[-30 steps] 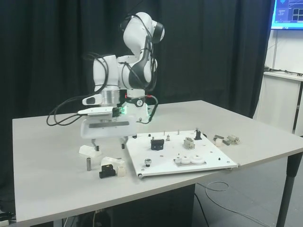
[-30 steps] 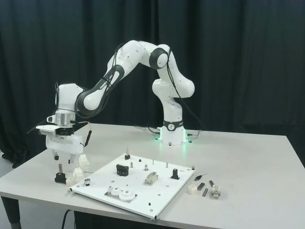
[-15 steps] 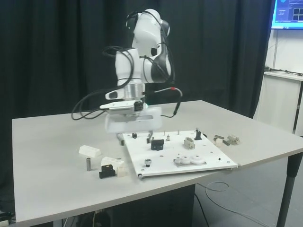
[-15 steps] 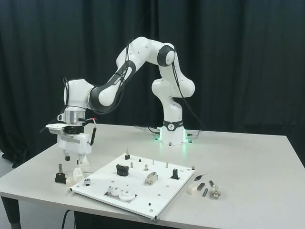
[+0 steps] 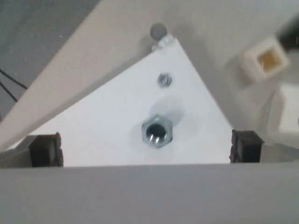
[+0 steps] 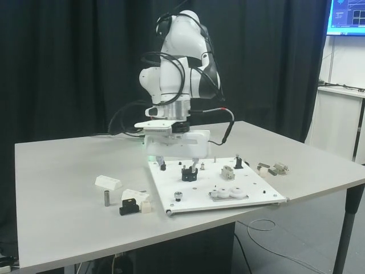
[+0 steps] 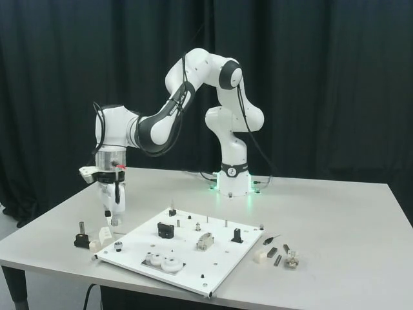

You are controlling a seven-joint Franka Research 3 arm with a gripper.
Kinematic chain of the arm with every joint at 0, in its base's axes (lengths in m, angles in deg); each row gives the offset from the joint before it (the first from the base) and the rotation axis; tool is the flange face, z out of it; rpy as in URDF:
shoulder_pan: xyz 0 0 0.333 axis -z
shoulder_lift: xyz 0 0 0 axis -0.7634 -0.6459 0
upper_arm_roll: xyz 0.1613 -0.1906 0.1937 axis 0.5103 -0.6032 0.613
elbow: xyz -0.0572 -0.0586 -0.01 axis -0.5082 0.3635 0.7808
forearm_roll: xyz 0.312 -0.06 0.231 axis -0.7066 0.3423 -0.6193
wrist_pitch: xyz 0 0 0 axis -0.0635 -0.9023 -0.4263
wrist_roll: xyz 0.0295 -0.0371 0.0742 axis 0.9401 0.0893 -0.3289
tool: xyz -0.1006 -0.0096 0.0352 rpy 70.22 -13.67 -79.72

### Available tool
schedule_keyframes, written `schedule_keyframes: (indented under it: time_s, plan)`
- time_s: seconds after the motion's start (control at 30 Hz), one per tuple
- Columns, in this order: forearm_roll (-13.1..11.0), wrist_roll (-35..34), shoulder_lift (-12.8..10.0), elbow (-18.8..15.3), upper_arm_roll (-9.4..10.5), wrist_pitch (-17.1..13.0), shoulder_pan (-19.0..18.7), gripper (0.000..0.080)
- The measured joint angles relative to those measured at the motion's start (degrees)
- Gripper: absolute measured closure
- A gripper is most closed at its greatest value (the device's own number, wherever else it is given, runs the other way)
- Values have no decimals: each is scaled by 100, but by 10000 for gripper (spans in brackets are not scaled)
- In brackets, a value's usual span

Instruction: Remove bolt 4.

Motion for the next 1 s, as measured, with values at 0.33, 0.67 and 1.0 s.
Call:
schedule_keyframes:
  time_s: [0.33,0.67,1.0]
  plan:
    - [391,-1640,-22,204,-11,418,-12,3]
    - [527,-2776,-127,256,-50,528,10,3]
    - [515,-3331,-335,262,-89,382,28,3]
